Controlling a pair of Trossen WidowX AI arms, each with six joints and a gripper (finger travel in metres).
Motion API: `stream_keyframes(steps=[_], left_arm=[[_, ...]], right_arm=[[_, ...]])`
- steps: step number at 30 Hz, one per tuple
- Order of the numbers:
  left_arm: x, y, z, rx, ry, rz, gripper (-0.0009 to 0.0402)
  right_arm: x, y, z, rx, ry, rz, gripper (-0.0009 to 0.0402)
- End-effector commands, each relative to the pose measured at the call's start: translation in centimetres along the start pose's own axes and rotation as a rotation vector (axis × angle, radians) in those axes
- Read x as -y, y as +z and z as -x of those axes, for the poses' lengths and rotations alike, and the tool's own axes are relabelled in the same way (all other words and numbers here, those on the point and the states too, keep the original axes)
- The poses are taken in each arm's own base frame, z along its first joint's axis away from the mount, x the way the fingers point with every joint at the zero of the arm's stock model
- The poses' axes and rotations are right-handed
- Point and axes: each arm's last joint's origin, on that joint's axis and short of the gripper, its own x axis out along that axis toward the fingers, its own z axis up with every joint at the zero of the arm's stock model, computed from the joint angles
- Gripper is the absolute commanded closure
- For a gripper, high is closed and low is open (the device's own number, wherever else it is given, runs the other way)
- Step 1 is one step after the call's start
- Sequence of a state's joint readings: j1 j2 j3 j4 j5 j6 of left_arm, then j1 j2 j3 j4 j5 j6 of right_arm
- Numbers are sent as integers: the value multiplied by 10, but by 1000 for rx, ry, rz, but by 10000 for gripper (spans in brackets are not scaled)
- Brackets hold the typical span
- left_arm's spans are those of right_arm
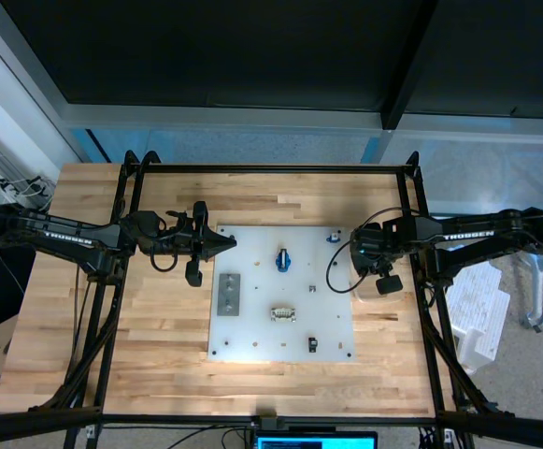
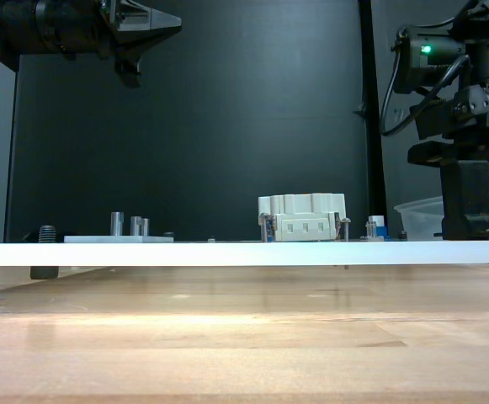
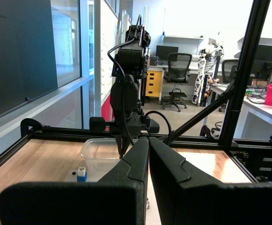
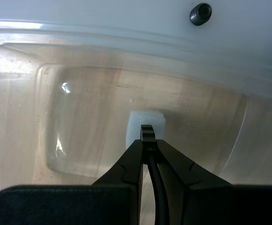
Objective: Pick the USB connector and install on taskboard
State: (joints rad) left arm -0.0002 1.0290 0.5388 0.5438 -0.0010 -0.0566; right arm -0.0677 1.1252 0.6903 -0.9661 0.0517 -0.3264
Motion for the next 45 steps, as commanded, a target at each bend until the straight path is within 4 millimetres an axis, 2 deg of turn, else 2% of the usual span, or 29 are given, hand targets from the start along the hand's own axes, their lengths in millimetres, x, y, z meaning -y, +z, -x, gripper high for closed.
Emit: stream_keyframes(steps=[1, 30, 45], left_arm=[[0, 0, 0, 1, 0, 0, 393], [0, 0, 0, 0, 0, 0, 393], [0, 0, 0, 0, 0, 0, 393]], right_arm=[[0, -1, 2, 10, -3, 0, 393], [-1, -15, 12, 68, -1, 6, 393], [-1, -15, 13, 70, -12, 4, 393]])
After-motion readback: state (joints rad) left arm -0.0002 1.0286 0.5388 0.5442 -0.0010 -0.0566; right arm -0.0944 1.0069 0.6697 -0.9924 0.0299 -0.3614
